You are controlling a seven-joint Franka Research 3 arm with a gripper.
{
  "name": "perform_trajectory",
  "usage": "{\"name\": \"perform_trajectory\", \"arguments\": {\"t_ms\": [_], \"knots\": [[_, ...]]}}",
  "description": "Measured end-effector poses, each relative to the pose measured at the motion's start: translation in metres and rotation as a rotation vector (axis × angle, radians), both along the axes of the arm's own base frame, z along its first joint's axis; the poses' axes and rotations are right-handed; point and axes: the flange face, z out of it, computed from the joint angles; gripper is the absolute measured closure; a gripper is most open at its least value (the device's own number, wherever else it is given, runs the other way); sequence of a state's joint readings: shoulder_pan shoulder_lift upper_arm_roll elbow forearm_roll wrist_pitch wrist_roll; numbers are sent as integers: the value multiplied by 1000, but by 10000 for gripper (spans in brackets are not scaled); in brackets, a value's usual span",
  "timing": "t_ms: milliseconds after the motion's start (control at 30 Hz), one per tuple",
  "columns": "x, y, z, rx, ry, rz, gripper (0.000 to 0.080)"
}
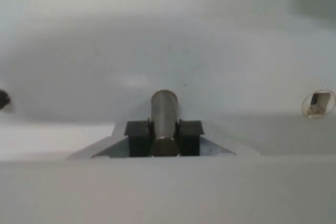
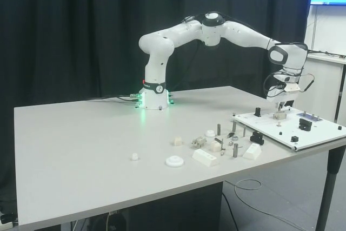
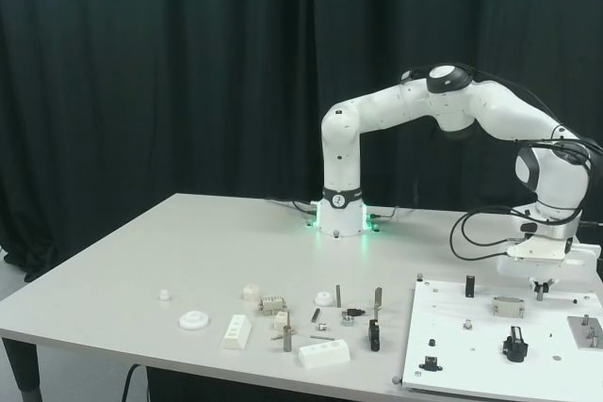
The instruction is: Remove round peg 3.
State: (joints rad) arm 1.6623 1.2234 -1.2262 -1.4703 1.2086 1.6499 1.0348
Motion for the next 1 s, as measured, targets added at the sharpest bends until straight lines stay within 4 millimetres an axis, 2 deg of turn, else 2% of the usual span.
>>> {"name": "perform_trajectory", "arguments": {"t_ms": [367, 1000], "knots": [[1, -2, 10, 9, 22, 0, 691], [3, -4, 42, 15, 47, 6, 691]]}}
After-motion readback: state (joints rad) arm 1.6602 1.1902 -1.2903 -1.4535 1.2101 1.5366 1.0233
